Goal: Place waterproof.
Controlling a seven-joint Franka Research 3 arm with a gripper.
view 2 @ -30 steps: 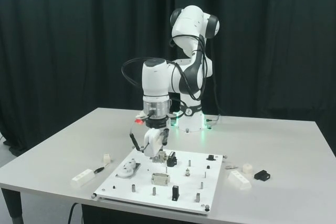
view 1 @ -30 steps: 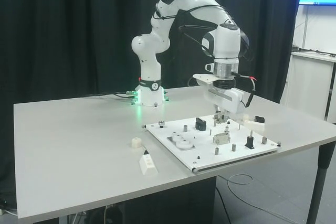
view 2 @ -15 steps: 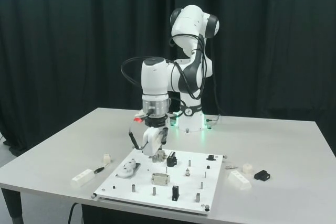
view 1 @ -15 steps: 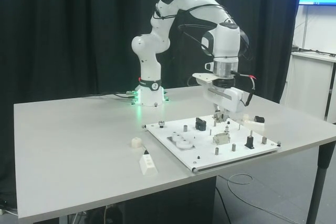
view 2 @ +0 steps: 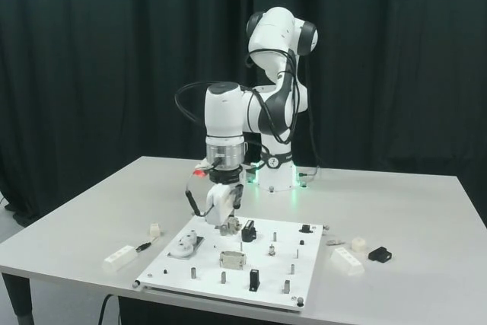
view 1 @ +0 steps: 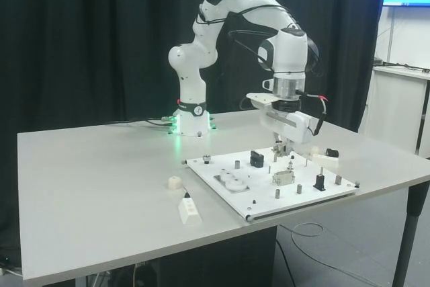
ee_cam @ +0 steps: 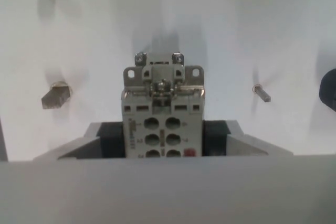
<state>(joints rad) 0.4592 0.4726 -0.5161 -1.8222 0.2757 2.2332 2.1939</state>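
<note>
Black curtains hang behind the grey bench (view 1: pixel 94 166), where a white board (view 1: pixel 222 189) carries pegs and small fittings. My pincer (view 1: pixel 284 147) hangs just above the board, clamped on the waterproof connector (ee_cam: pixel 163 121), a grey block with round sockets in its face. Beneath it on the board sits a metal socket (view 2: pixel 232 259).

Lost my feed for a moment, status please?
Gripper shut on connector. Held above white board, over the grey socket. Nothing in the way.
</note>
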